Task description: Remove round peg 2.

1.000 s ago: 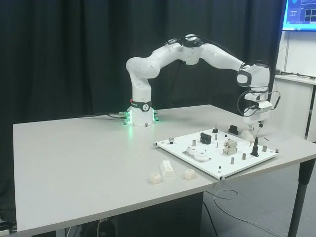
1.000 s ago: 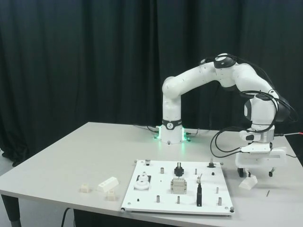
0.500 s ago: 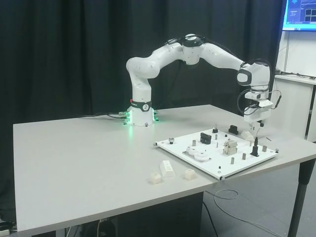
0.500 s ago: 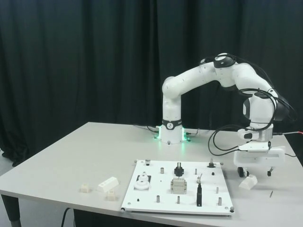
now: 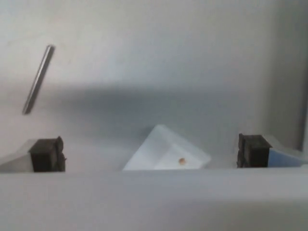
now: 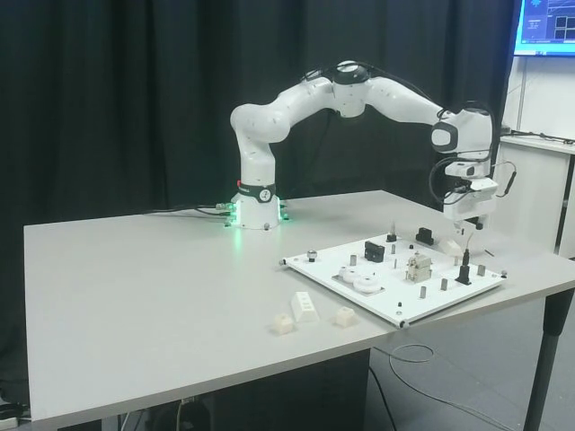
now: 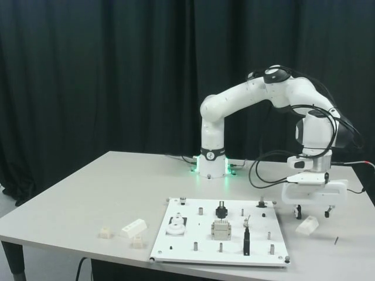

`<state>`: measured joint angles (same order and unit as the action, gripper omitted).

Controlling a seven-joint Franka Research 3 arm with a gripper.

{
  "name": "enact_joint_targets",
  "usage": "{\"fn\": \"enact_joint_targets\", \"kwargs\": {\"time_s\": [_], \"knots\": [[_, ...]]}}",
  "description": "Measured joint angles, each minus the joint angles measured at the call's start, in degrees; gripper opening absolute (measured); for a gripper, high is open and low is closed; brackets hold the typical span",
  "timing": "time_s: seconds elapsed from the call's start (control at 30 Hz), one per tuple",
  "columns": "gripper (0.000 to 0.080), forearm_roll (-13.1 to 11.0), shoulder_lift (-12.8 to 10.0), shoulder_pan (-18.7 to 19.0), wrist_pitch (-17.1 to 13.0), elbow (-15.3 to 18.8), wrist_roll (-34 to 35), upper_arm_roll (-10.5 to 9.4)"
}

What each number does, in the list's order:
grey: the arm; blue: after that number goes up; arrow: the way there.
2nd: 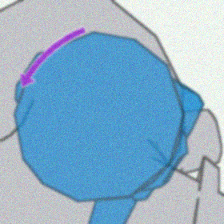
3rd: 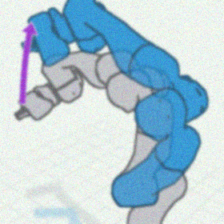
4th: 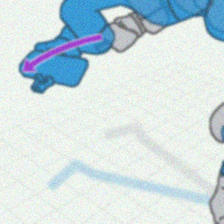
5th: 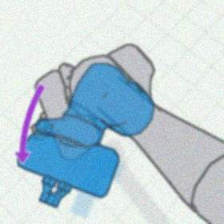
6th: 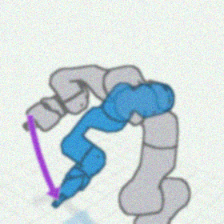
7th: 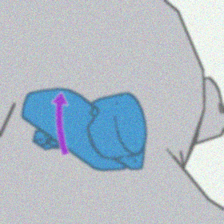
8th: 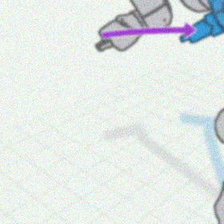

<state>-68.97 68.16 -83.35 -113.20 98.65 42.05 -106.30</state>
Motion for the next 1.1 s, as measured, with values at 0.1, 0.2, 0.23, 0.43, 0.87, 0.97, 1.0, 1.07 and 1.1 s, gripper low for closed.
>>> {"fn": "enact_joint_targets", "kwargs": {"time_s": [0.1,0.2,0.23,0.43,0.87,0.97,1.0,1.07,1.1], "knots": [[0.0800,0.06,0.00,-0.59,0.07,0.03,0.00,0.28],[0.0800,0.44,0.00,-1.19,0.15,0.06,-0.21,0.51],[0.0800,0.64,0.00,-1.39,0.18,0.06,-0.47,0.58],[0.0800,1.45,0.00,-2.45,0.35,0.21,-5.29,0.97],[0.0800,2.34,-0.02,-4.27,1.11,2.71,-14.13,2.74],[0.0800,2.30,-0.02,-4.86,1.11,3.38,-15.36,3.27],[0.0800,2.27,-0.02,-5.11,1.11,3.51,-15.69,3.39],[0.0800,2.21,-0.02,-5.70,1.11,3.59,-16.21,3.57],[0.0800,2.18,-0.03,-6.01,1.11,3.59,-16.27,3.62]]}}
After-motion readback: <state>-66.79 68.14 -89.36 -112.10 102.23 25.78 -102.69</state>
